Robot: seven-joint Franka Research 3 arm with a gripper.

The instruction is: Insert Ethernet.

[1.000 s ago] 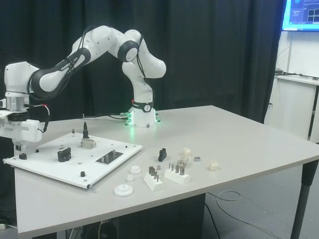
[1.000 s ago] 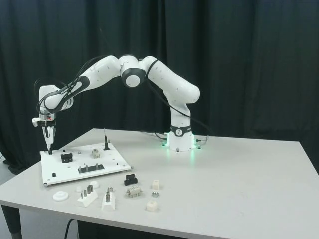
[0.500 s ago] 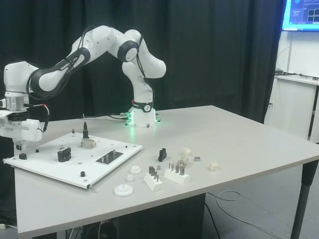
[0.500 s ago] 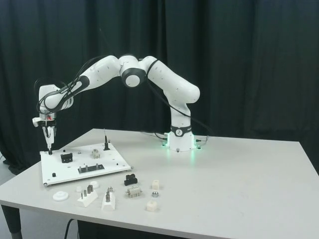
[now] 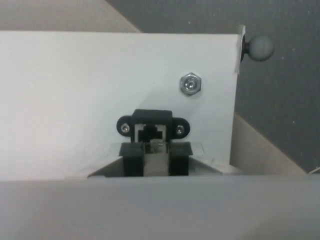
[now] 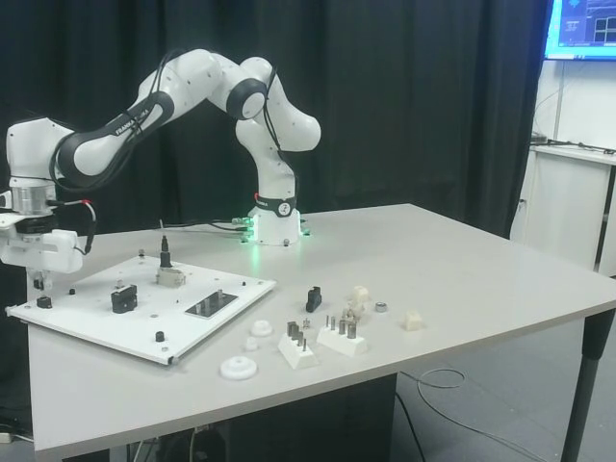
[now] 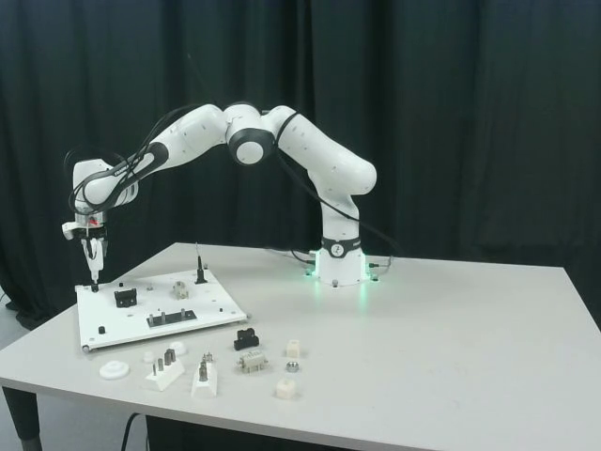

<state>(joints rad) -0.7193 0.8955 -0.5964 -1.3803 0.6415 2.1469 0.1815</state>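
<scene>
- I see the tool [image 5: 155, 159] clamped on the Ethernet plug [image 5: 156, 150], black fingers [image 5: 131, 159] on both sides of it.
- Plug tip sits right at the mouth of the black Ethernet socket [image 5: 153, 128]; I can't tell if it's seated.
- Socket is on the white board [image 6: 144, 303], near the board corner by a hex nut [image 5: 190, 83].
- Board lies at the tabletop [image 6: 462, 279] end, 9 o'clock from the arm base in the first room view.
- Loose small parts [image 6: 318, 337] lie on the tabletop beside the board, well apart from the tool.
</scene>
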